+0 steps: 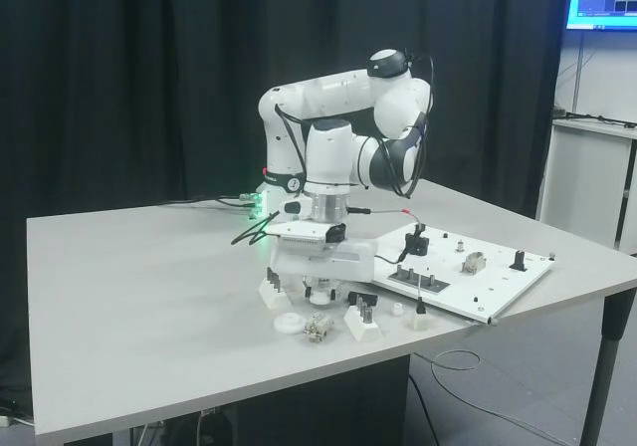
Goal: Insert medium gear.
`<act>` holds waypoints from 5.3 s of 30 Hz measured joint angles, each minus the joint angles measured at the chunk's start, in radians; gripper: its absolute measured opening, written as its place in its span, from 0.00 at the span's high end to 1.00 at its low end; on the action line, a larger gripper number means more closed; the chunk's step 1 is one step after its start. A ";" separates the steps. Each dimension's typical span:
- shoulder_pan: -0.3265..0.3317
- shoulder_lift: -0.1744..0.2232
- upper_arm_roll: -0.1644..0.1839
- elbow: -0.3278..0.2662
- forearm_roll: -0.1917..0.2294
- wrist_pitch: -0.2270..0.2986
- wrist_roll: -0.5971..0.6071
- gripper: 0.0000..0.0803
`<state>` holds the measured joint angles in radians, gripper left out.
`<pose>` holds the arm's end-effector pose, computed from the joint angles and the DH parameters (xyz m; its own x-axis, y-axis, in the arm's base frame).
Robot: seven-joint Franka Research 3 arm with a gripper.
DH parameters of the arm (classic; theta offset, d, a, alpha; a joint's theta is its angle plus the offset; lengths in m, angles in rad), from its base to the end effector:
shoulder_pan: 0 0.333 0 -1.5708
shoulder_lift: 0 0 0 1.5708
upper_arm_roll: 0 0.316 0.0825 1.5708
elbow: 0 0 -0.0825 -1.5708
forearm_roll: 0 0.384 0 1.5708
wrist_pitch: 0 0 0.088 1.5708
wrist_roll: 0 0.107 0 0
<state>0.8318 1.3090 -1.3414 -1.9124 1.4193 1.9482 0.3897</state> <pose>0.5825 -0.1809 0.1983 0.1461 -0.9873 0.0632 -0.9873 -0.1496 -0.0545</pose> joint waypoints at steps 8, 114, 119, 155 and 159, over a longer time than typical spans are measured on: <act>0.002 0.000 -0.028 0.001 0.000 -0.020 0.001 0.51; 0.312 -0.021 -0.107 0.010 -0.055 -0.151 -0.162 0.51; 0.341 -0.021 -0.106 -0.012 -0.057 -0.146 -0.150 0.51; 0.411 -0.036 -0.063 -0.075 -0.048 -0.071 -0.089 0.51; 0.416 -0.038 -0.063 -0.078 -0.048 -0.071 -0.088 0.51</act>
<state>1.2475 1.2713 -1.4046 -1.9905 1.3718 1.8769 0.3019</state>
